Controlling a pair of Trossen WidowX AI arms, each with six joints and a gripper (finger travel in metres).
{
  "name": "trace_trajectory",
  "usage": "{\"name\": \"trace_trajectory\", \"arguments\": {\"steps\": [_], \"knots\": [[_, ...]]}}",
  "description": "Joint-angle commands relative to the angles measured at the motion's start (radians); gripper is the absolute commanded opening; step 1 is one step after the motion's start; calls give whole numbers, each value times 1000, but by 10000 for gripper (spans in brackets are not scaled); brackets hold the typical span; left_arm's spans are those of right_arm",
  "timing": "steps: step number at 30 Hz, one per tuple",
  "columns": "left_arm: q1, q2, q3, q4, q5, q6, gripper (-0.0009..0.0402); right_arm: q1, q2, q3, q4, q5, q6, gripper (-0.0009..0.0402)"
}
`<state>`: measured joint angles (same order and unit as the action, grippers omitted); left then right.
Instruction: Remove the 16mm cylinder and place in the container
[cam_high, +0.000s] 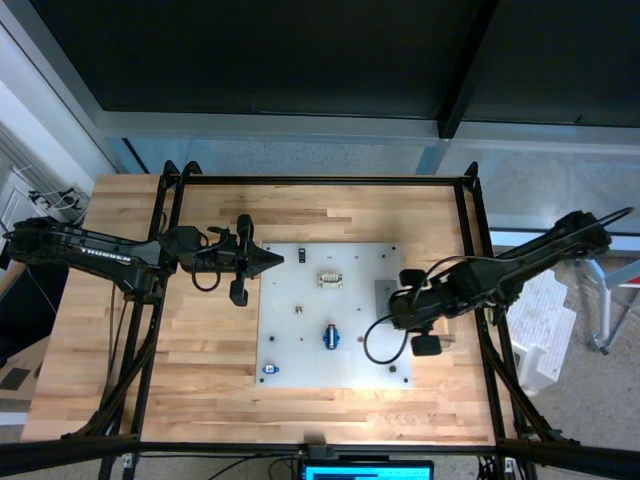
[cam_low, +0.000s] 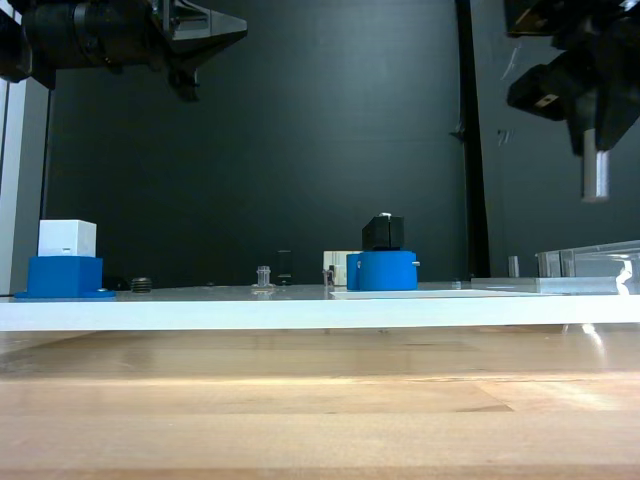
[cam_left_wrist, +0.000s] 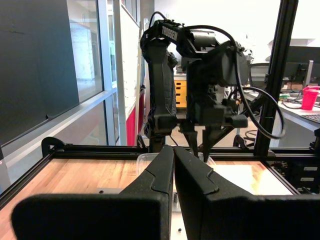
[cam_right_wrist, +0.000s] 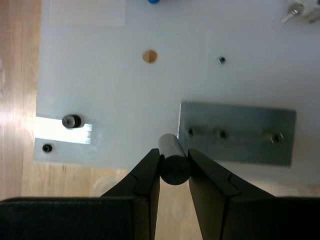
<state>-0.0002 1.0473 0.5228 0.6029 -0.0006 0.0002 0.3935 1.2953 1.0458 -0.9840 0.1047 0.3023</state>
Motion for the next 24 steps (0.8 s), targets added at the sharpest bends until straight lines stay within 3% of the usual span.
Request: {"name": "trace_trajectory", "arguments": {"steps": [1,12,24], "knots": [[0,0,0,0,0,0,0,4,-45,-22,-40,0,5,7],[0,0,0,0,0,0,0,51,-205,-169,-82,0,66,7],[0,0,0,0,0,0,0,76,-220,-303,-50,8,111,14]]}}
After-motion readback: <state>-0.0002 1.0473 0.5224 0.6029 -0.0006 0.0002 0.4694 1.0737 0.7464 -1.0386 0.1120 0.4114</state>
